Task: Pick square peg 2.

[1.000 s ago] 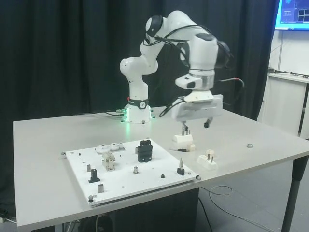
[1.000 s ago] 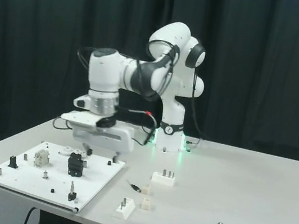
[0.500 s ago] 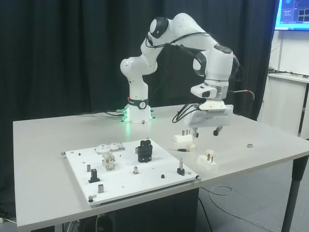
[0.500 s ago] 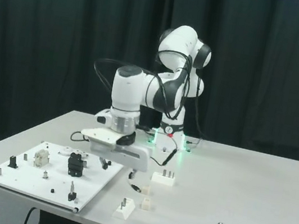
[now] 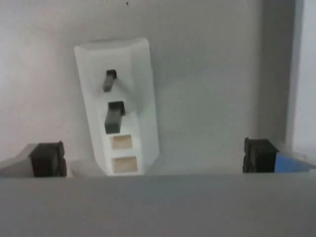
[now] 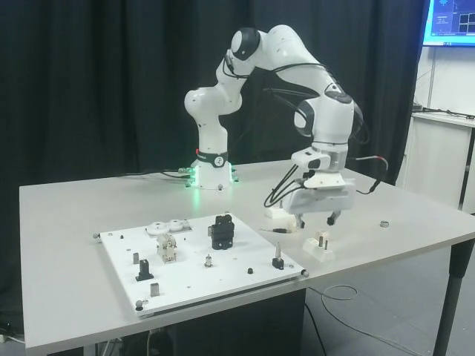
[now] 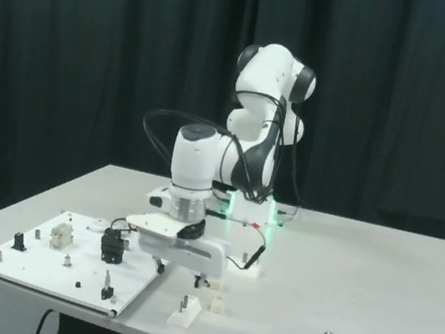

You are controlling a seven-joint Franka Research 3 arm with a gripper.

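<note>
A white peg holder (image 5: 118, 106) lies on the grey table below my gripper (image 5: 153, 158). Two dark pegs stand in it, a thin one (image 5: 109, 80) and a thicker square one (image 5: 114, 117). Beside them are two empty square holes (image 5: 122, 153). My black fingertips (image 5: 47, 159) are spread wide, open and holding nothing, with one end of the holder between them. In the first room view the gripper (image 6: 316, 219) hangs low over the table, partly covering the holder (image 6: 277, 216). In the second room view the gripper (image 7: 180, 273) is just in front of the holder (image 7: 253, 271).
A smaller white block holding one peg (image 6: 319, 245) (image 7: 185, 310) sits near the table's front edge, close to the gripper. A white board (image 6: 200, 259) with several small black and grey parts lies nearby. A small nut (image 6: 384, 222) rests farther along the table.
The arm has swung away from above the white board, across to the peg holder, and come down low over it. The fingers stay apart.
</note>
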